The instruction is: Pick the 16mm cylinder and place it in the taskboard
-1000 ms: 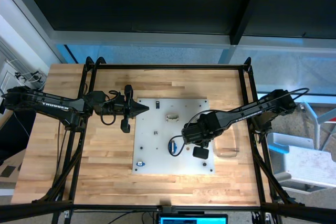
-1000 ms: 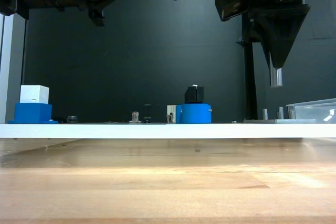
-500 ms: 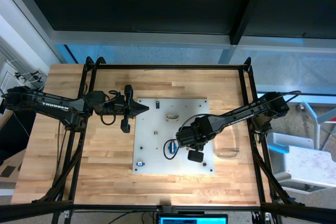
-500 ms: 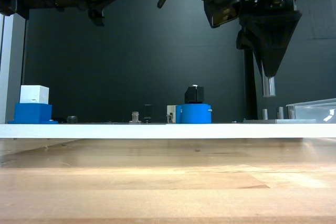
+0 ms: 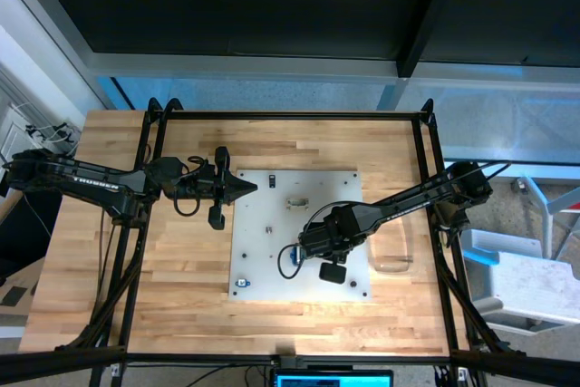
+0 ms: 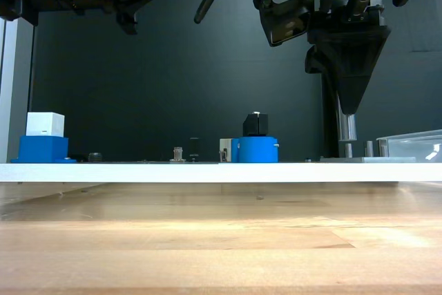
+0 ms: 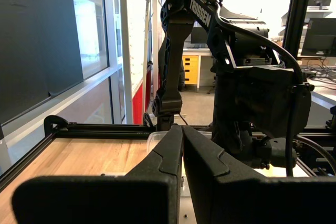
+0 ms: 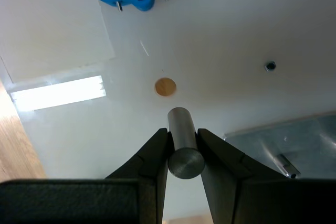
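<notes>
Lower and further left than a second ago, the right gripper (image 6: 345,107) clamps the upright cylinder (image 6: 347,129) just above the taskboard (image 5: 258,260), whose hole (image 8: 165,86) lies slightly beyond the cylinder's tip, while the left gripper (image 5: 243,186) hangs closed, high at the board's left edge.

Left gripper (image 5: 251,186) closed, raised at left; right gripper (image 8: 181,132) low at centre, clamped on cylinder (image 8: 185,162)

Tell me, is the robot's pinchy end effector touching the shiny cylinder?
Touching. In the right wrist view, the right end effector clamps both sides of the cylinder over the taskboard. The left end effector hangs shut above the taskboard's left edge.
</notes>
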You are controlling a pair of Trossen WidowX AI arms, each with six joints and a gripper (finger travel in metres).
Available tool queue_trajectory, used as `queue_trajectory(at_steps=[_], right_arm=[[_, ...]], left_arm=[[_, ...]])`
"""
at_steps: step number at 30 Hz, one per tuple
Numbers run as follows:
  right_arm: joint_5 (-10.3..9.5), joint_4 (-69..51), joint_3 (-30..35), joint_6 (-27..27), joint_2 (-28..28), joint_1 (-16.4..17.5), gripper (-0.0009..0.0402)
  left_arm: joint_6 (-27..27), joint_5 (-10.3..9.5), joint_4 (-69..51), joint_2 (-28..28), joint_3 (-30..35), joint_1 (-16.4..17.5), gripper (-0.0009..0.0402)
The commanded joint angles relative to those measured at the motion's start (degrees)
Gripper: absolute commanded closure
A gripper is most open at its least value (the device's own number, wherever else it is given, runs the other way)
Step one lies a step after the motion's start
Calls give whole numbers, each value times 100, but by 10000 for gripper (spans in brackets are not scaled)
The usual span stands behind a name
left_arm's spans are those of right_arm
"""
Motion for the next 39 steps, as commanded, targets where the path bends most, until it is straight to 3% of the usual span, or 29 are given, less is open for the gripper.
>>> queue_trajectory(at_steps=[1, 39], right_arm=[[2, 96, 9, 4, 57, 0, 375], [9, 315, 83, 68, 282, 4, 375]], left_arm=[[2, 0, 2, 0, 0, 2, 393], [0, 2, 2, 0, 0, 0, 393]])
